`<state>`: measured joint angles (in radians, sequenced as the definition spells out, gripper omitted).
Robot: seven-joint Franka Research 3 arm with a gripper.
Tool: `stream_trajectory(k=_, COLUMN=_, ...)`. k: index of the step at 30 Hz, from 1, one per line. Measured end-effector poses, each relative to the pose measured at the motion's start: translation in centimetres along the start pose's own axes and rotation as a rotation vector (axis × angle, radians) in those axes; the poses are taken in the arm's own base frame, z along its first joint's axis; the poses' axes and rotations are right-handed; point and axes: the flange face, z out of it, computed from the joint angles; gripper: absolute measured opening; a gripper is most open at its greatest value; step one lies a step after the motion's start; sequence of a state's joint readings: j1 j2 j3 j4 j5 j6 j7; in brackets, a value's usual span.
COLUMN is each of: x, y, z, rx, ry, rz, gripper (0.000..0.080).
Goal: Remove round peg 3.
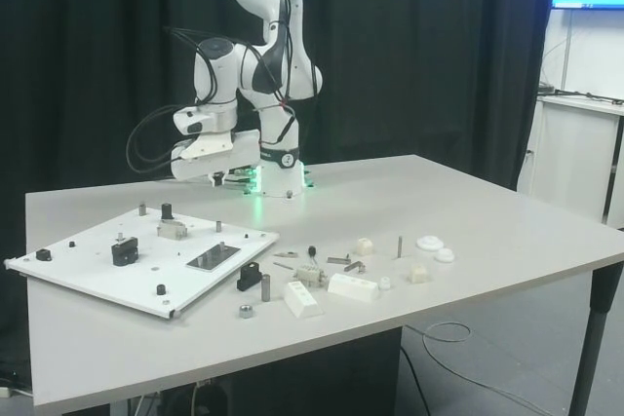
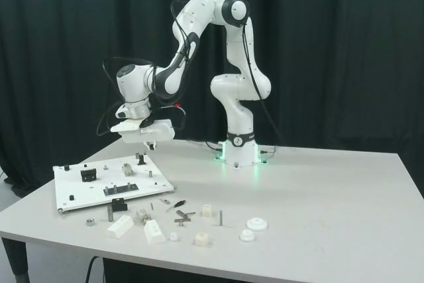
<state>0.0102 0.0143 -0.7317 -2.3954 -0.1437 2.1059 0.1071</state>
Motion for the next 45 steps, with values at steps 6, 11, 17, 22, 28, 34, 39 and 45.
stream_trajectory(k=6, x=-0.2, y=-0.1, z=-0.4, rx=0.005, ry=0.002, rz=0.003, gripper=0.0)
stream_trajectory(k=11, x=-0.2, y=-0.3, z=-0.7, rx=0.008, ry=0.006, rz=0.004, gripper=0.0)
stream_trajectory(k=17, x=-0.3, y=-0.4, z=-1.1, rx=0.006, ry=0.014, rz=0.003, gripper=0.0)
stream_trajectory(k=22, x=-0.4, y=-0.6, z=-1.4, rx=0.001, ry=0.021, rz=0.002, gripper=0.0)
stream_trajectory(k=28, x=-0.3, y=-0.8, z=-1.6, rx=-0.002, ry=0.026, rz=0.001, gripper=0.0)
stream_trajectory(k=34, x=-0.2, y=-0.9, z=-1.9, rx=-0.003, ry=0.031, rz=0.0, gripper=0.0)
stream_trajectory(k=39, x=-0.2, y=-1.0, z=-2.0, rx=-0.004, ry=0.034, rz=0.006, gripper=0.0)
stream_trajectory(k=45, x=-0.2, y=-1.0, z=-2.1, rx=-0.004, ry=0.035, rz=0.009, gripper=0.0)
